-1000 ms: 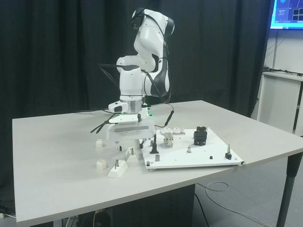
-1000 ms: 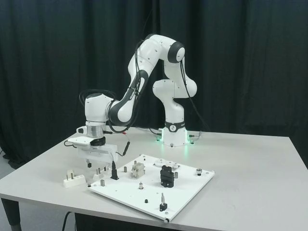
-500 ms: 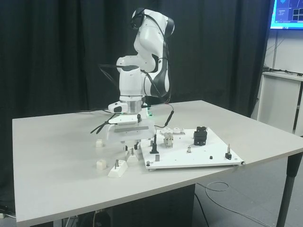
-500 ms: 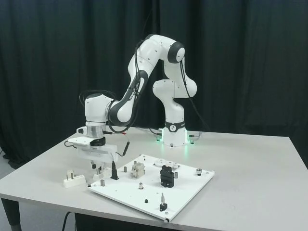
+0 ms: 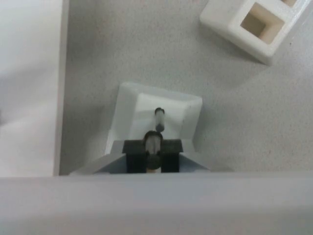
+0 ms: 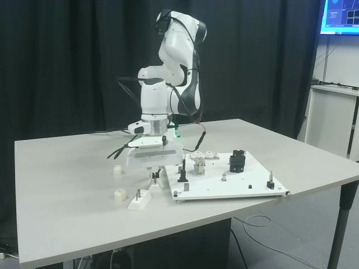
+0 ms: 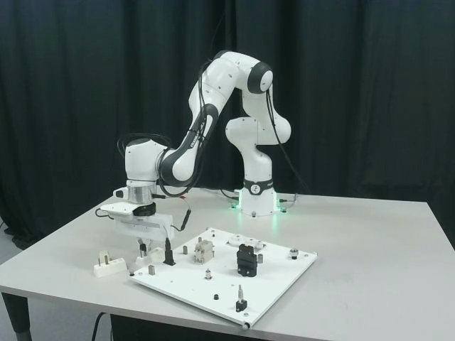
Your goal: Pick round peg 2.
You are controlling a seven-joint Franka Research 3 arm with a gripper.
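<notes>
My claw (image 5: 152, 155) is closed on the upright round peg 2 (image 5: 153, 143), its long axis vertical above its white holder (image 5: 186, 110).

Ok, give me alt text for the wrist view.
The hand has its two black fingers shut on a thin round peg standing in a white holder on the grey table. A second white block with a square hole lies apart, and the white board's edge runs alongside.

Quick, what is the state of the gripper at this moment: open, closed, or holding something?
Gripper: closed on the round peg, which is lifted just above its white holder.
</notes>
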